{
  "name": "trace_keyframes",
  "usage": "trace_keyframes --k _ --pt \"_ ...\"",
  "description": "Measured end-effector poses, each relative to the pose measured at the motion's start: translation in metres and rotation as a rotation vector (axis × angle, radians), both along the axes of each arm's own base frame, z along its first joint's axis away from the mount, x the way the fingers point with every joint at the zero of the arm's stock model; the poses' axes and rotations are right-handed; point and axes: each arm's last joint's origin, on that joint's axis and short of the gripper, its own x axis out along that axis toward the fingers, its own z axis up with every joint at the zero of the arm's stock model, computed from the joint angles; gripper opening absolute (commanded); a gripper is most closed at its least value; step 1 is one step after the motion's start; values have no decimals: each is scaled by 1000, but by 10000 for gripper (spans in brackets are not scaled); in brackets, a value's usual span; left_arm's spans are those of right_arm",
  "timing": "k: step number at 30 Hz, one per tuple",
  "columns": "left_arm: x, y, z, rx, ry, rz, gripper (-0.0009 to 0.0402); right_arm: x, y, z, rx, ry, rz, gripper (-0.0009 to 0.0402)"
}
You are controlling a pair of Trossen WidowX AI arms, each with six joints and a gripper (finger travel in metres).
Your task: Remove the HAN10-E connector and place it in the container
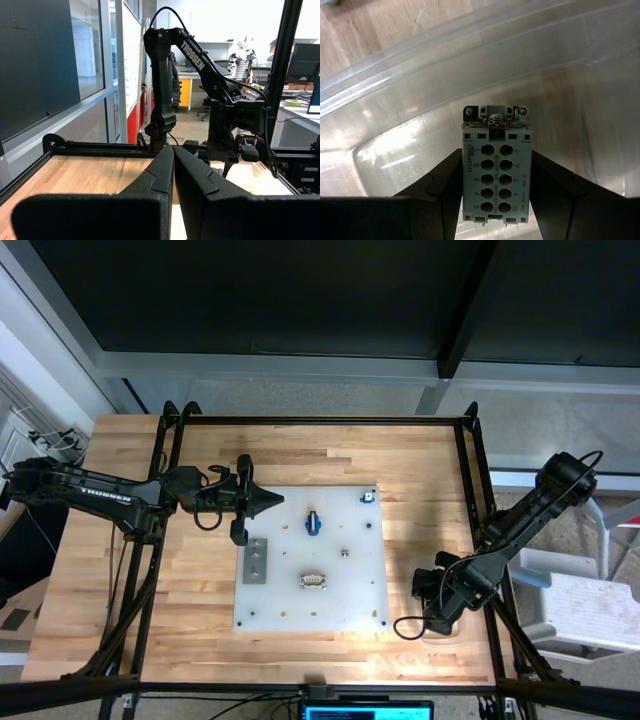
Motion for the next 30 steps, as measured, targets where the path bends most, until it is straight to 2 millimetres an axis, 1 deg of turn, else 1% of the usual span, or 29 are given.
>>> trace_keyframes --k 9,12,14,18,30 --pt "0 0 0 0 0 0 0 0 0 3 7 -23 1 230" --pt "0 0 0 0 0 0 0 -1 -1 6 19 -33 1 269" --pt "0 0 0 0 0 0 0 -1 -1 8 24 -38 1 286" --pt "0 0 0 0 0 0 0 -2 -2 10 32 -45 2 297" --pt "0 0 0 0 0 0 0 -13 -14 33 78 -87 4 274"
